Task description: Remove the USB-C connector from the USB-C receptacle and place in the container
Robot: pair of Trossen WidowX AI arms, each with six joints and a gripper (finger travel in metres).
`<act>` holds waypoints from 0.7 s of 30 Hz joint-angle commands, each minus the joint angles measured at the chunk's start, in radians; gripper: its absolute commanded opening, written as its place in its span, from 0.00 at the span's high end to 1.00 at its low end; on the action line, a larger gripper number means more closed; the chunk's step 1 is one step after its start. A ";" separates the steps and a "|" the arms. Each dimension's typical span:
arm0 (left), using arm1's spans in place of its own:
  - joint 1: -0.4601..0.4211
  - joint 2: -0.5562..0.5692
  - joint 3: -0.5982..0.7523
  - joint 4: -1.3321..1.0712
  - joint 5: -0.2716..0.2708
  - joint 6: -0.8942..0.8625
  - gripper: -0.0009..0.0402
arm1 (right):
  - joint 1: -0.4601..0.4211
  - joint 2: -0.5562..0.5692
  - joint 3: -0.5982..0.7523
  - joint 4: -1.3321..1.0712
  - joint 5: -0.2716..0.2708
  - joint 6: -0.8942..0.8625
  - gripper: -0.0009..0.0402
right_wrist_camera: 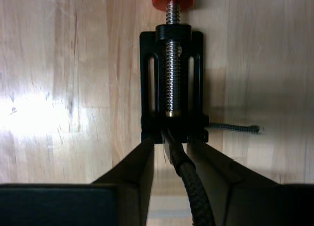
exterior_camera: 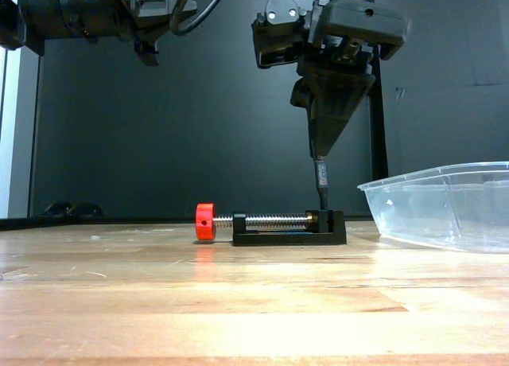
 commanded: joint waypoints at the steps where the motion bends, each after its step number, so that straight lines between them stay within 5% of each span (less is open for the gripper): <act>1: 0.000 0.000 0.000 0.000 0.000 0.000 0.98 | 0.000 -0.002 0.000 0.001 0.000 0.001 0.86; 6: 0.000 0.000 0.000 0.000 0.000 0.000 0.98 | 0.000 -0.007 -0.002 -0.001 0.000 -0.001 0.99; 21: 0.000 0.000 0.000 0.000 0.000 0.000 0.98 | -0.001 -0.048 -0.002 -0.010 0.024 0.001 0.98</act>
